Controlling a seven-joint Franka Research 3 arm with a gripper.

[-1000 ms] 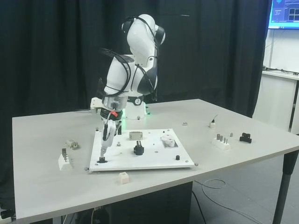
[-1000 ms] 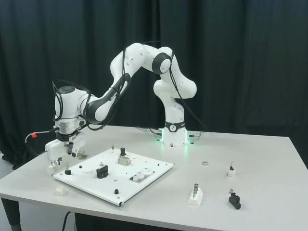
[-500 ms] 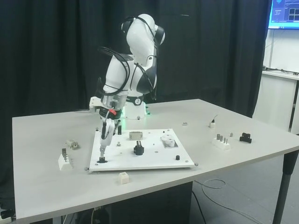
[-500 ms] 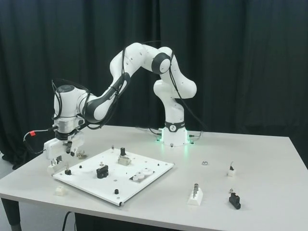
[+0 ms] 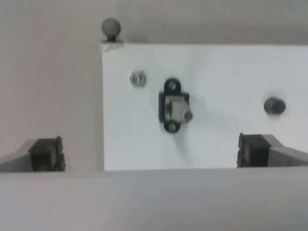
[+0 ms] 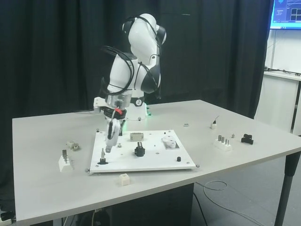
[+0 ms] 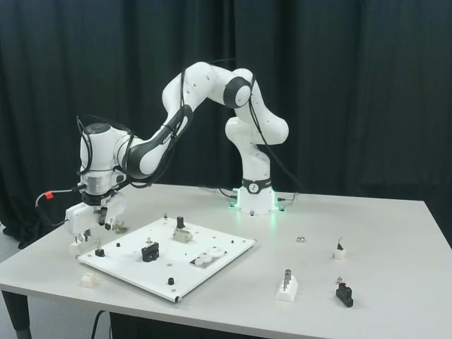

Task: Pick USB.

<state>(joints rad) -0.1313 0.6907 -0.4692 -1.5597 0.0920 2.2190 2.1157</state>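
The USB plug (image 5: 174,109) stands upright in its black holder (image 6: 101,162) near the front left corner of the white board (image 6: 155,157), as the first room view shows it. The gripper (image 5: 149,150) hangs above it with its fingers (image 5: 46,153) spread wide apart, touching nothing. On the board just beside the holder sit a small nut (image 5: 137,78) and a black knob (image 5: 274,105). A grey ball foot (image 5: 111,28) marks the board's corner on the grey table (image 6: 42,188).
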